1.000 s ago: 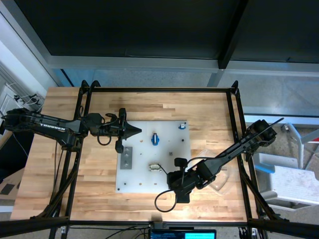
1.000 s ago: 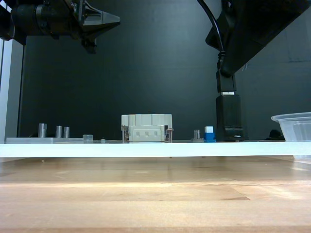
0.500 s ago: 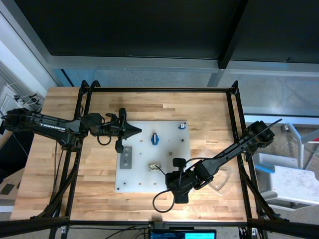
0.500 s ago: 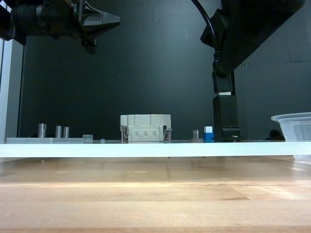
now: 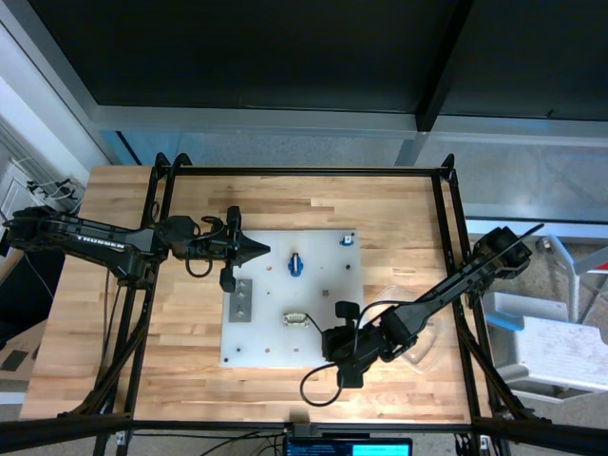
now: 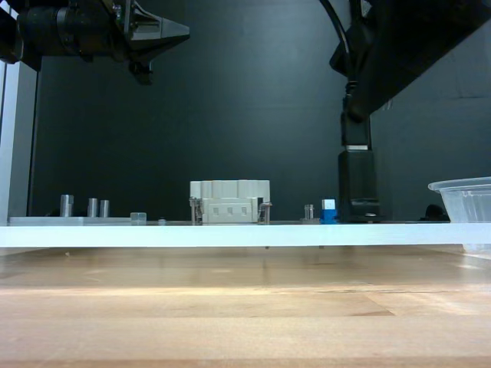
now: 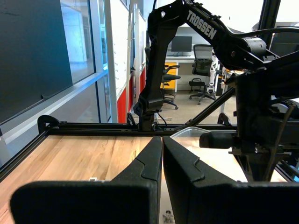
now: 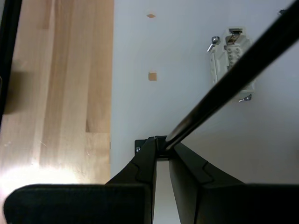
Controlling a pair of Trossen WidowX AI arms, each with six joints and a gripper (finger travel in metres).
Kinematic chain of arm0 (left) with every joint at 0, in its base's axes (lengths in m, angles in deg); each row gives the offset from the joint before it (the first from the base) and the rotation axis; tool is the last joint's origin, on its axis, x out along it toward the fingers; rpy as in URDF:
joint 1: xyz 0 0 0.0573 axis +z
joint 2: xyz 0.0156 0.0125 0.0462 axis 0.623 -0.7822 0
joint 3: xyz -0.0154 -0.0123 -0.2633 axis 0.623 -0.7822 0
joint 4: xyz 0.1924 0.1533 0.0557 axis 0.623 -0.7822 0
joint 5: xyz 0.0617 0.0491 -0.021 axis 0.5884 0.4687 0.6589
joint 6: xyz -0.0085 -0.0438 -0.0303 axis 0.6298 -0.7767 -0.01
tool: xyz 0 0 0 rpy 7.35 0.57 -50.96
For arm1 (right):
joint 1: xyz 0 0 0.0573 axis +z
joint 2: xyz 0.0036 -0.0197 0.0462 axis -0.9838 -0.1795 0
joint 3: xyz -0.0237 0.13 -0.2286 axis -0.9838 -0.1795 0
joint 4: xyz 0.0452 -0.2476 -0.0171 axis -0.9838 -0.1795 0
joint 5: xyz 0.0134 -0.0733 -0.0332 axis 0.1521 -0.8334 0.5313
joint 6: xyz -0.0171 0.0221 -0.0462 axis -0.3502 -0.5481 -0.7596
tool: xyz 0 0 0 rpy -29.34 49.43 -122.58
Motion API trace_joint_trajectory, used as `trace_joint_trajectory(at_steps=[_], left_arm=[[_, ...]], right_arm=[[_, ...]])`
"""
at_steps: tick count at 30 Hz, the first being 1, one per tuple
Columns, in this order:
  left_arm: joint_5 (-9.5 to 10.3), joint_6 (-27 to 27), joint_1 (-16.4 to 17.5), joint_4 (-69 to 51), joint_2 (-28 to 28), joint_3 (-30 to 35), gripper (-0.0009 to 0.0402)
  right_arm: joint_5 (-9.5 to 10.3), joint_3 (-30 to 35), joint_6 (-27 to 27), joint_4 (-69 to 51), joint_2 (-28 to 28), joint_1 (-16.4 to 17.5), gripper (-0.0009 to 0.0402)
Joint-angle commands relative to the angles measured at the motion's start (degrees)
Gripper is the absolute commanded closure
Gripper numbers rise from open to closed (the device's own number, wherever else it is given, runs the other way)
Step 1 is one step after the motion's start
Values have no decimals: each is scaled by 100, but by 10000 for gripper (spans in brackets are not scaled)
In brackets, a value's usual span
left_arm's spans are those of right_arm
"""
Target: Remove the USB connector from the USB hub and place in the container
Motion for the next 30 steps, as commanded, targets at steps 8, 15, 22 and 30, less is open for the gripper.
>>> trace_joint_trajectory(at_steps=[8, 15, 22, 30], left_arm=[[-2, 0, 0, 0, 0, 2, 392], [-2, 0, 0, 2, 0, 2, 392], [-2, 0, 2, 2, 0, 2, 392], [-2, 0, 0, 0, 0, 2, 392]], right_arm=[[-144, -522, 186, 719, 326, 164, 393], [-286, -850, 267, 1213, 452, 247, 393], [-273, -922, 262, 1252, 505, 262, 393], [-127, -638, 94, 787, 428, 219, 393]])
